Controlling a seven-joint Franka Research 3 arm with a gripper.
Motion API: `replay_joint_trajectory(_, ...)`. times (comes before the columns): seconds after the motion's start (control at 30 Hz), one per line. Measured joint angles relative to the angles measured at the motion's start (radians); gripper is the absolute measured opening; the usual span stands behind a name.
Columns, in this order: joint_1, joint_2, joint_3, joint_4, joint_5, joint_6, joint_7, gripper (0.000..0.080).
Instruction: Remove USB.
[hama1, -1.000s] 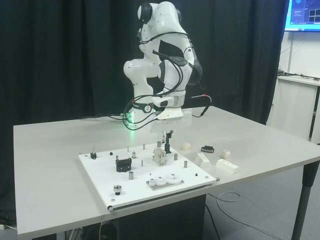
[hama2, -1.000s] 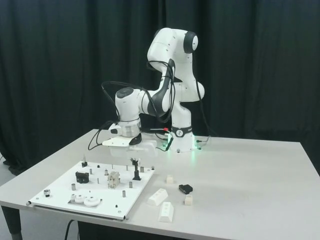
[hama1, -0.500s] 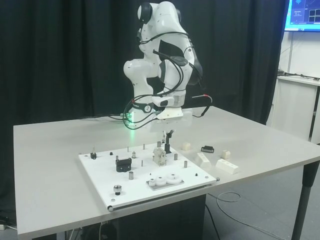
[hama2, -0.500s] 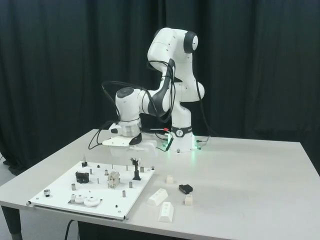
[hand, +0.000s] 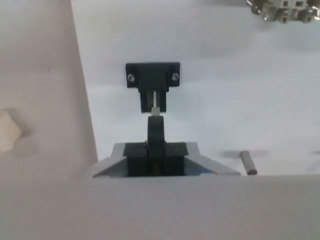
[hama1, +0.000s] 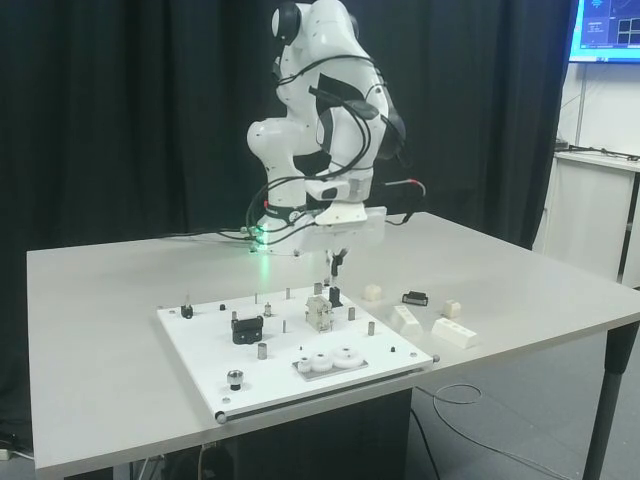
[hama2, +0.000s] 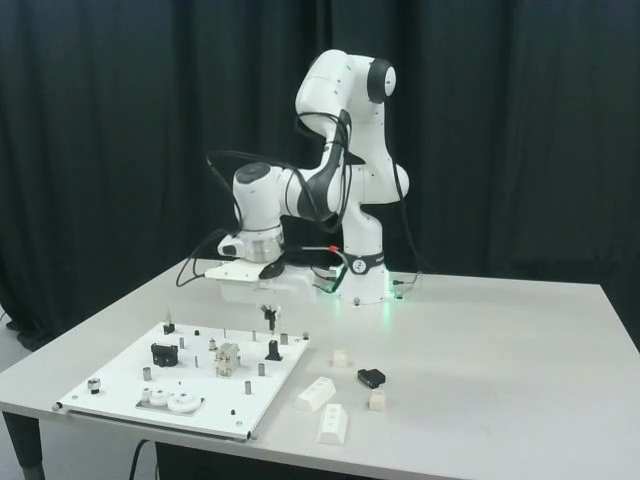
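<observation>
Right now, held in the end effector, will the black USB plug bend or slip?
Probably stiff: the USB plug stands straight out of the end effector, clear of its black socket. Likely light, being small; slip seems unlikely.

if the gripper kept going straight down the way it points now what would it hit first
Most likely the black socket block on the white board. The gripper hangs above it, shut on the USB plug, so the plug would probably touch first; exact alignment is unclear.

Glossy white plastic arm (hama2: 335, 190), matt white board (hama1: 290, 345), smooth grey table (hama1: 100, 300), black cloth curtain (hama2: 120, 130) behind.
</observation>
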Motion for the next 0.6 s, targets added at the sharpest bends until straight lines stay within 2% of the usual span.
replay_joint_trajectory(0.3,0.009,-0.051,0.0,0.0,-0.029,-0.037,0.036,0.0067)
replay_joint_trajectory(0.6,0.011,-0.066,0.0,0.0,-0.041,-0.044,0.05,0.0067)
